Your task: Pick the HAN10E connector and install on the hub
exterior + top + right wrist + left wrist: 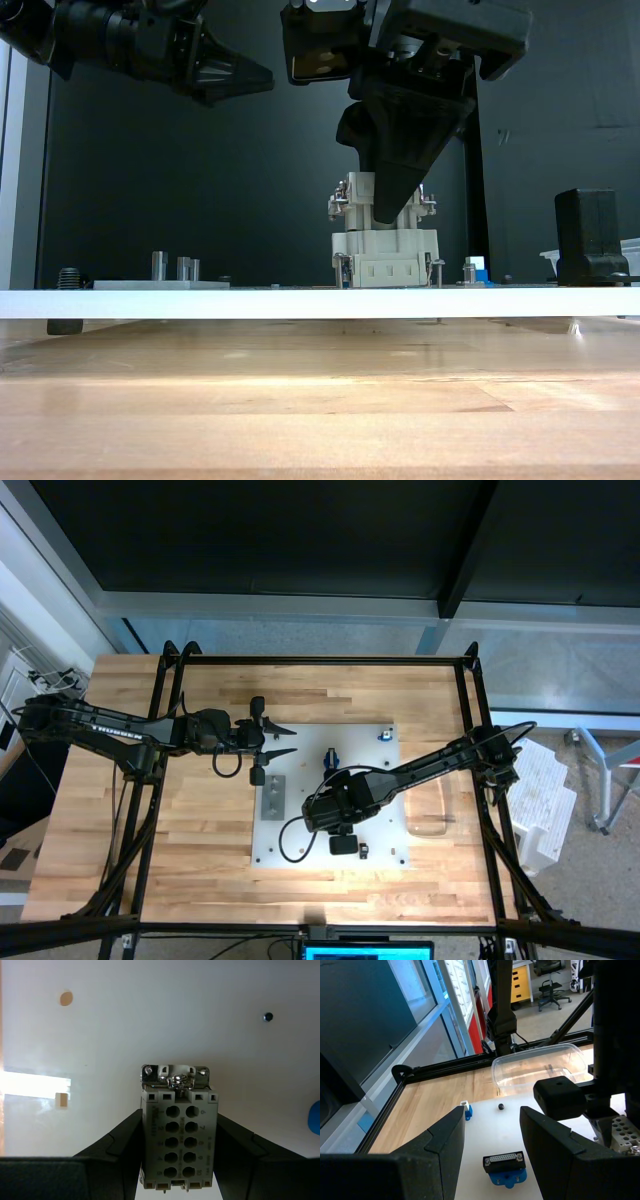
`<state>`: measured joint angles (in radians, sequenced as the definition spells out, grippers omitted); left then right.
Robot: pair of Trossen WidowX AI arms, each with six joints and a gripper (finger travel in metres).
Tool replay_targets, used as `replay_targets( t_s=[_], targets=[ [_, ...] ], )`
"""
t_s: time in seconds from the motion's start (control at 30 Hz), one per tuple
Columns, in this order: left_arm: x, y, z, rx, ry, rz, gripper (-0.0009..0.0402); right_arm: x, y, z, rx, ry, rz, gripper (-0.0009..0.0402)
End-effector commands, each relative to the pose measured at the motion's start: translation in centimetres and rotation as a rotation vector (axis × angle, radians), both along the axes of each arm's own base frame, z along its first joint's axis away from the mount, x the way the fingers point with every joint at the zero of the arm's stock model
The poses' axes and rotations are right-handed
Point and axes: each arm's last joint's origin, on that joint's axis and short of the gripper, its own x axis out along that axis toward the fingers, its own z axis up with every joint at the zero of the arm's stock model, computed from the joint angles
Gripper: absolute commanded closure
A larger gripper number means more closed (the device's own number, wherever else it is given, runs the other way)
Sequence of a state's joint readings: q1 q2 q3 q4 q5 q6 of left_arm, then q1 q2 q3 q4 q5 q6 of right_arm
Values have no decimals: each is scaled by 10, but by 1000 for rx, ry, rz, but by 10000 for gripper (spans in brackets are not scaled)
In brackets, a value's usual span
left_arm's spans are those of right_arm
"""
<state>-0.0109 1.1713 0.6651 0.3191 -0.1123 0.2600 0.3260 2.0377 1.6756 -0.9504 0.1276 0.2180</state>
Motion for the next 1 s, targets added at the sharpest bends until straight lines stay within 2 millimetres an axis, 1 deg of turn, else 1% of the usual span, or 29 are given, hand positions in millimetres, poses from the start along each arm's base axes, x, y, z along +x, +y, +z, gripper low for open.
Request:
replay_targets(
  t_s=[0.03, 0.43, 1.0],
  targets=[
    [0, 0, 0, 0, 0, 0, 243, -1, 2, -2, 2, 8, 4, 277],
    [0, 0, 0, 0, 0, 0, 245, -3, 3, -6, 4, 11, -3, 296],
    [0, 0, 0, 0, 0, 0, 244, -1, 0, -5, -3, 1, -39, 286]
  ],
)
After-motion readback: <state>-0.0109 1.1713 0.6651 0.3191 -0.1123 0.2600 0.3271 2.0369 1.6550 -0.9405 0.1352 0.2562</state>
